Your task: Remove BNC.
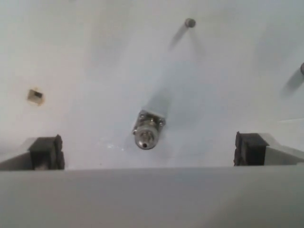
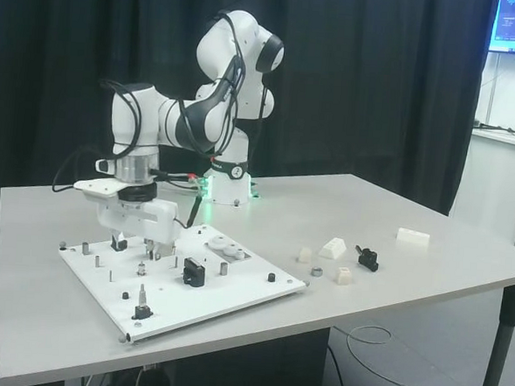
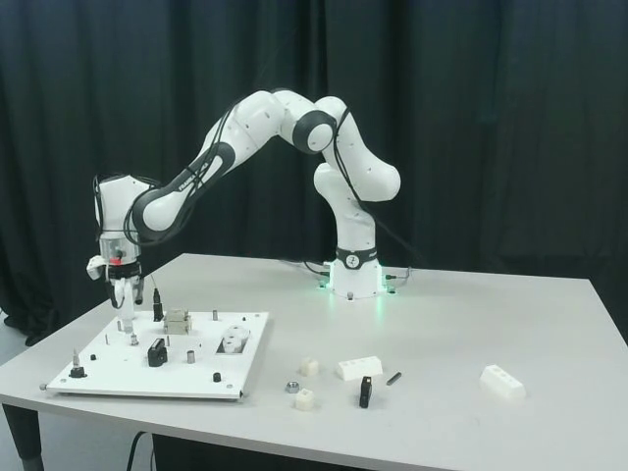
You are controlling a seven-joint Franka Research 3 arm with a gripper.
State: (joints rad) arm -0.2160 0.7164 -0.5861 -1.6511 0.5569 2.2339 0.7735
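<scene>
Shiny bare metal on the BNC connector (image 1: 147,129), ridged round its barrel, set in a smooth white plastic-looking board (image 2: 234,295). Matt black pads on the hand (image 1: 148,150). Matt grey worktop (image 3: 510,324); dark cloth curtain (image 3: 471,118) behind.

White jointed arm (image 3: 265,118), black cables, green-lit base (image 3: 355,285)

BNC (image 1: 147,130) | grey metal connector, square flange | upright | mounted on white board (image 1: 95,71)
</scene>
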